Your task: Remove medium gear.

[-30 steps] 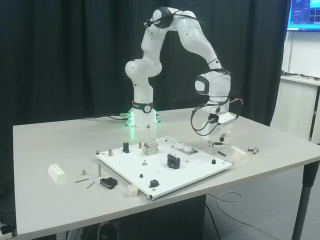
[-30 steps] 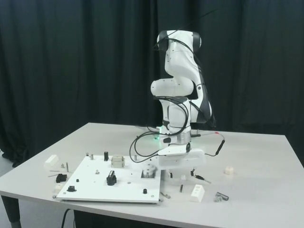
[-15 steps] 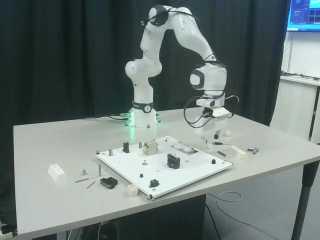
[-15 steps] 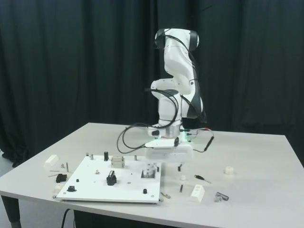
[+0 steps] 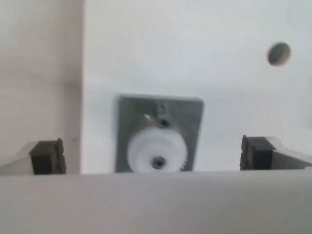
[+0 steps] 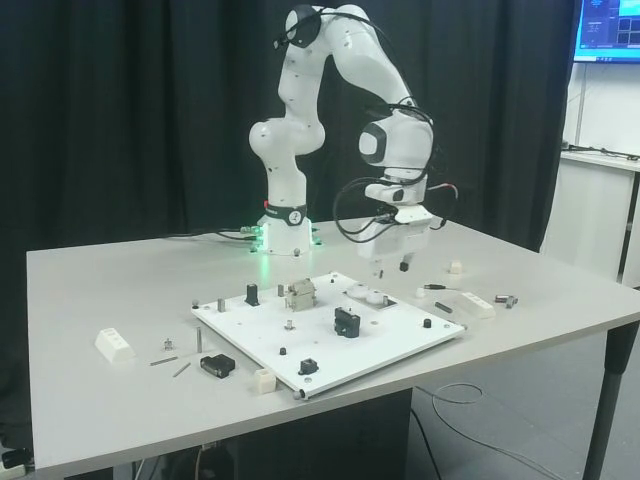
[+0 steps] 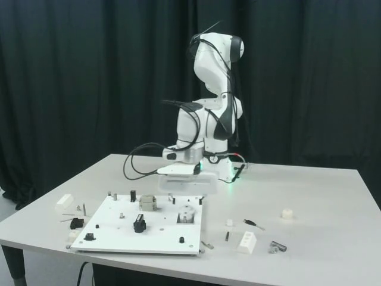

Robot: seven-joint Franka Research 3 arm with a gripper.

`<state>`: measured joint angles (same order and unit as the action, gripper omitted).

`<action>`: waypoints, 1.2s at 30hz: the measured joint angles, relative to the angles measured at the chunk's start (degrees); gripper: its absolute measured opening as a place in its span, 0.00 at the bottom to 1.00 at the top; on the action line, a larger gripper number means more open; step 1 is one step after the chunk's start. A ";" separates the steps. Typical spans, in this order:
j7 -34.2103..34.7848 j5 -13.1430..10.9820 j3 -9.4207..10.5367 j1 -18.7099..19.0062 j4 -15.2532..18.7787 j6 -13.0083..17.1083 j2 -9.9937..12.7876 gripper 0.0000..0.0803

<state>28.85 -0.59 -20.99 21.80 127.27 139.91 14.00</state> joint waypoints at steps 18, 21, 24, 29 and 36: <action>-4.12 -2.56 0.28 -2.89 0.60 -0.96 0.45 1.00; -4.37 -3.01 0.45 -2.88 0.98 -0.91 0.58 1.00; -4.68 -3.21 0.57 -2.88 1.54 -0.59 0.61 1.00; -5.09 -3.25 0.68 -2.88 2.65 0.72 0.75 1.00; -5.11 -3.46 1.10 -2.88 4.45 3.07 0.87 1.00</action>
<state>23.74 -4.06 -19.89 18.92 131.72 142.97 14.88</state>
